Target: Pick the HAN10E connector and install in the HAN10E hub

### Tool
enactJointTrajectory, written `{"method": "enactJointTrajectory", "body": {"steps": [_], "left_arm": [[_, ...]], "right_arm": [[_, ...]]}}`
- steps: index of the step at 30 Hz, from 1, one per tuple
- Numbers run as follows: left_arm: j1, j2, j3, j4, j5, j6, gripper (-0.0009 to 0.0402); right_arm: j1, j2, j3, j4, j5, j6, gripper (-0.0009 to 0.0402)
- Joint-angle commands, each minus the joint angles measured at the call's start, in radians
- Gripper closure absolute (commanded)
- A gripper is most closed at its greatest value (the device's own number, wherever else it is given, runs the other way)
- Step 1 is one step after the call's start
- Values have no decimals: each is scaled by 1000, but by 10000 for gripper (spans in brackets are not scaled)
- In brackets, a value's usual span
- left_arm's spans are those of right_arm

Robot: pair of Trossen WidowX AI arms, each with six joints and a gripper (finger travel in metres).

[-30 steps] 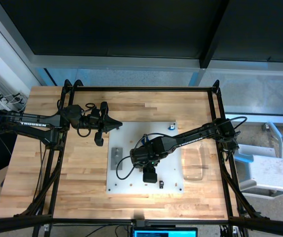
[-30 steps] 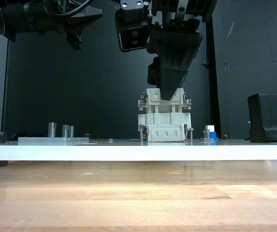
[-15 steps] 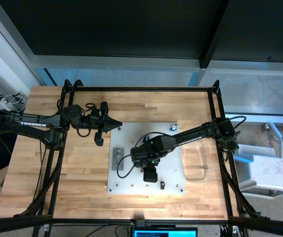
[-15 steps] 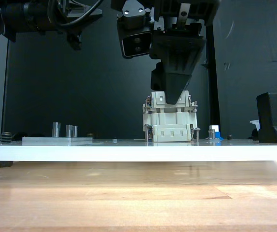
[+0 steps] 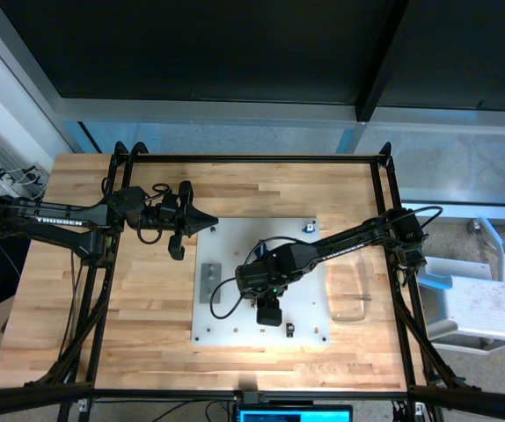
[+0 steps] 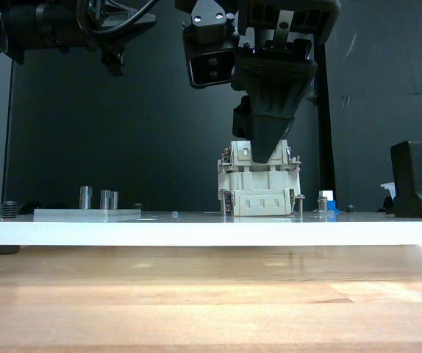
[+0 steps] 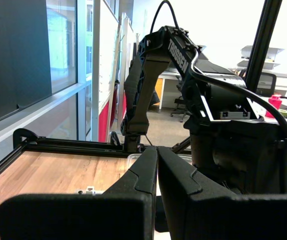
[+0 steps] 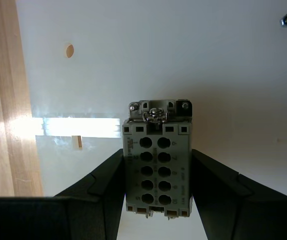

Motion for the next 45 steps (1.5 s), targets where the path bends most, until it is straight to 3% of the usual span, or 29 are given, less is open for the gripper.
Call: {"method": "enactJointTrajectory", "body": {"steps": [1, 5, 17, 22, 27, 31, 36, 45], "left_arm": [[0, 0, 0, 0, 0, 0, 393], [0, 0, 0, 0, 0, 0, 393], [0, 0, 0, 0, 0, 0, 393], [0, 0, 0, 0, 0, 0, 393], [0, 0, 0, 0, 0, 0, 393], [0, 1, 0, 0, 0, 0, 393], [0, 1, 0, 0, 0, 0, 393], [0, 1, 0, 0, 0, 0, 393]], "right_arm": [[2, 0, 9, 6, 4, -1, 351], [7, -10, 17, 5, 3, -4, 310], [15, -40, 17, -9, -6, 29, 110], [19, -58, 17, -13, -2, 31, 62], [23, -77, 17, -22, 16, 31, 51], [41, -96, 17, -29, 97, 35, 61], [64, -108, 24, -71, 166, 54, 78], [79, -108, 43, -84, 181, 53, 112]]}}
